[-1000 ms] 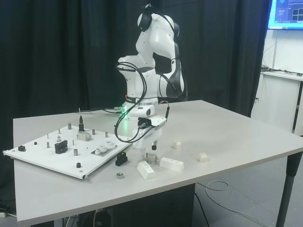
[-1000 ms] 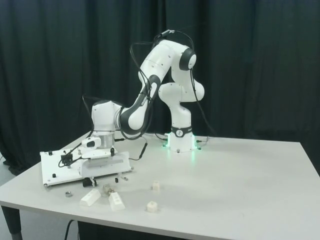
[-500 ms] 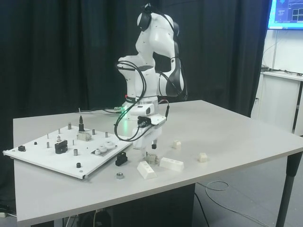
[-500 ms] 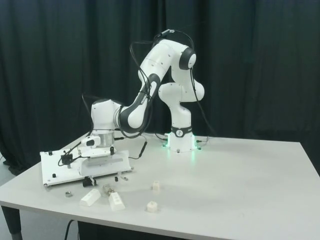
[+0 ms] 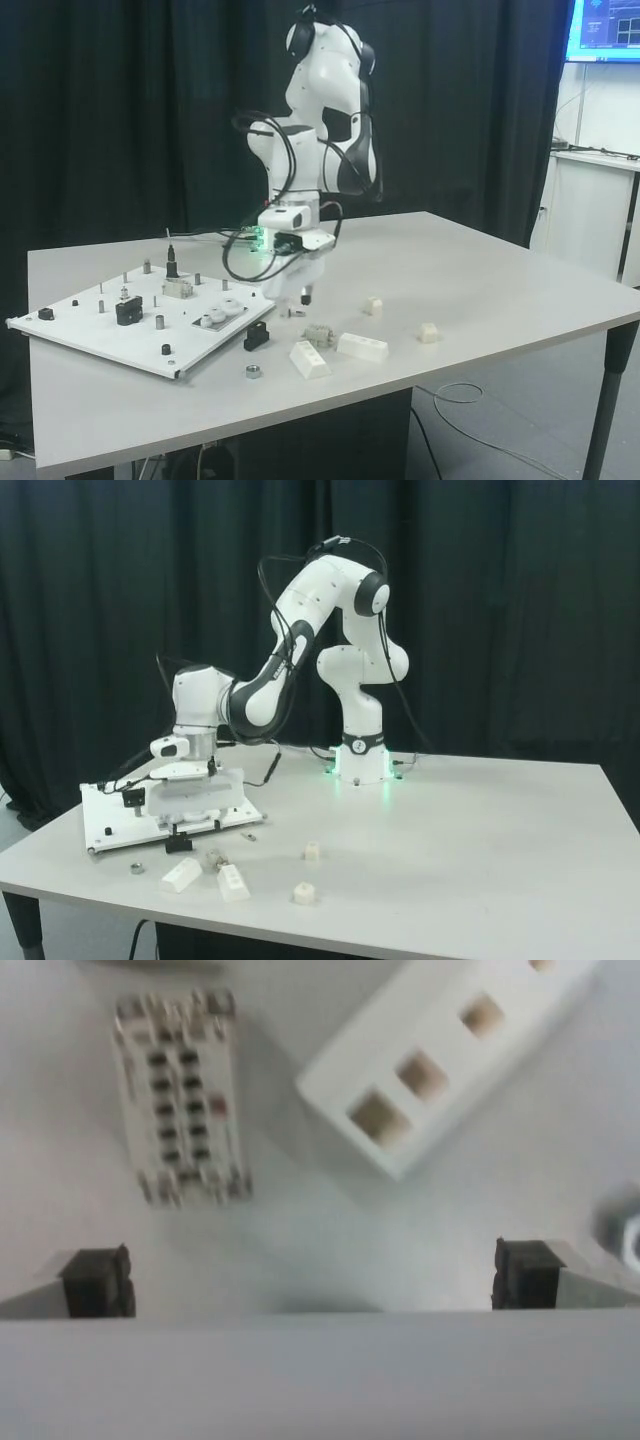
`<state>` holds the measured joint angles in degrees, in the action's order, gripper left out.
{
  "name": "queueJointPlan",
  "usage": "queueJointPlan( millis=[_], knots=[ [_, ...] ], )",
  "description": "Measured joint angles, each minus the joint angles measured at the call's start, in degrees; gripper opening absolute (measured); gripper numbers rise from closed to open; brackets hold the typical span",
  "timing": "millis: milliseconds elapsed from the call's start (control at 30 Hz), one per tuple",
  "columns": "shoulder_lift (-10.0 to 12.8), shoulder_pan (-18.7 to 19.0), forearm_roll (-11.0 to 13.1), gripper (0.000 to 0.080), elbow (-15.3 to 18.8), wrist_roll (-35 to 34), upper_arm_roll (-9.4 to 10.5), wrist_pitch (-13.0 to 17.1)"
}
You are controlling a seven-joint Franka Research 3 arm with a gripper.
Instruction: Remove USB.
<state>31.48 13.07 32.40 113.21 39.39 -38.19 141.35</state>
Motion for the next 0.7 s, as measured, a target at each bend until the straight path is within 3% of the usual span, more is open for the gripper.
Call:
queueJointPlan(
  millis=[233, 467, 700],
  knots=[
    [-2.4, 0.0, -5.5, 0.0800, 0.1, 0.0, -3.27, -3.7],
    [-5.6, -0.4, -12.6, 0.0800, 0.4, 0.0, -6.70, -8.2],
    [-9.5, -2.3, -19.6, 0.0800, 0.7, 0.1, -8.46, -13.1]
  ],
)
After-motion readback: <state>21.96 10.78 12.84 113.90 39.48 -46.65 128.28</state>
